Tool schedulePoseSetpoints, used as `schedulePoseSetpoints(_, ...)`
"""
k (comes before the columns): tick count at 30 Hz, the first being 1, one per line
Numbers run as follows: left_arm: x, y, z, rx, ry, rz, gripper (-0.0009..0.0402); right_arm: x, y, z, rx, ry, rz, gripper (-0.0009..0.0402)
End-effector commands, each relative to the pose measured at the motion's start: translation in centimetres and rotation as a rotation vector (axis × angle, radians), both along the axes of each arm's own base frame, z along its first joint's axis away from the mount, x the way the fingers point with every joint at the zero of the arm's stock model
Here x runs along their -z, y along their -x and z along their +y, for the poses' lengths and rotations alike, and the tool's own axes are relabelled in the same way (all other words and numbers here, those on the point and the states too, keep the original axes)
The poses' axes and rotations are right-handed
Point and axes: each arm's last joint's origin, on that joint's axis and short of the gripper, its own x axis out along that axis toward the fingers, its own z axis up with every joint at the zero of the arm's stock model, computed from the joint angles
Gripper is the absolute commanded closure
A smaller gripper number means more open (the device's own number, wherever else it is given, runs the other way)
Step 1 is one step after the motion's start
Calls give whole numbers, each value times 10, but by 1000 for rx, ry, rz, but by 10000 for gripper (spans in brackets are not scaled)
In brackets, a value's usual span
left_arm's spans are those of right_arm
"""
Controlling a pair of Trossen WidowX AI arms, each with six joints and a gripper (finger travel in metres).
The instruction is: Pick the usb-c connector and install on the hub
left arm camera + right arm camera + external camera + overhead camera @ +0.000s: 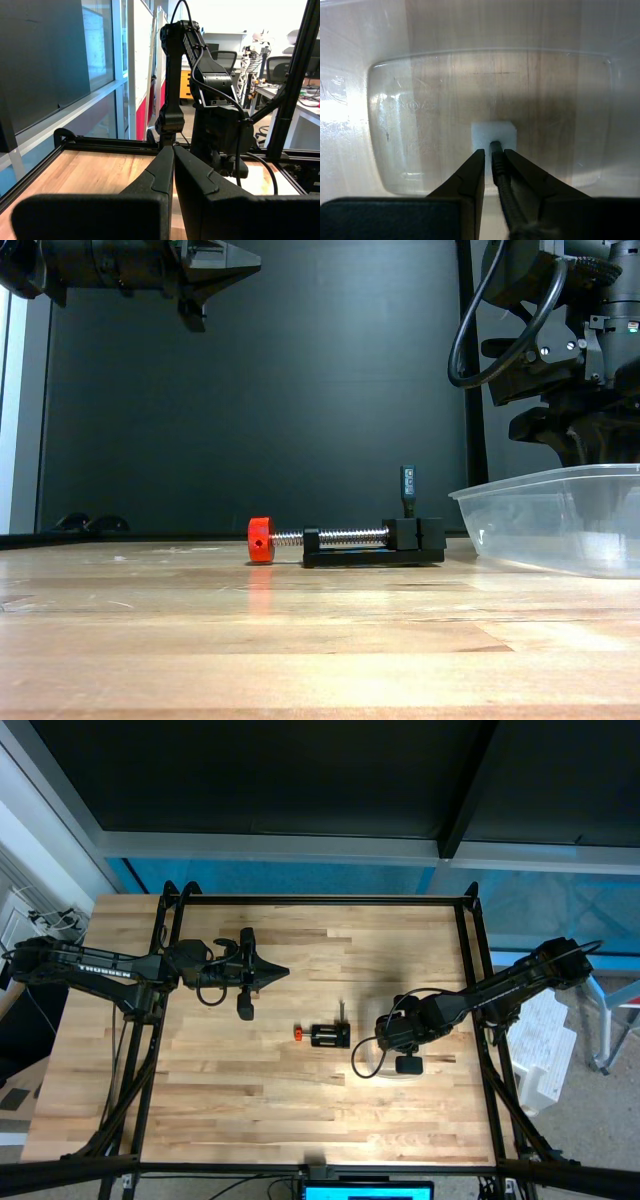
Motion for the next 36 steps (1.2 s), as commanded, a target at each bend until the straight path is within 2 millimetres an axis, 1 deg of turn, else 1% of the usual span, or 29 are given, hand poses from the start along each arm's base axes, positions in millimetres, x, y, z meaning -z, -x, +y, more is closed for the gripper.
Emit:
schedulePoseSetpoints(1, 0, 0, 0, 0, 0, -1, 393, 0, 0, 0, 0, -1, -2, 363)
schedulePoseSetpoints(8, 0, 0, 0, 0, 0, -1, 393, 1, 1, 0, 0, 0, 3, 395)
schedulePoseSetpoints(24, 0, 0, 0, 0, 0, 0, 393, -1, 1, 0, 4, 5, -6, 393)
schedulePoseSetpoints(31, 0, 0, 0, 0, 0, -1, 393, -8, 0, 0, 4, 4, -8, 393)
schedulePoseSetpoints(36, 0, 0, 0, 0, 0, 0, 393, -18, 0, 0, 5, 2, -13, 393)
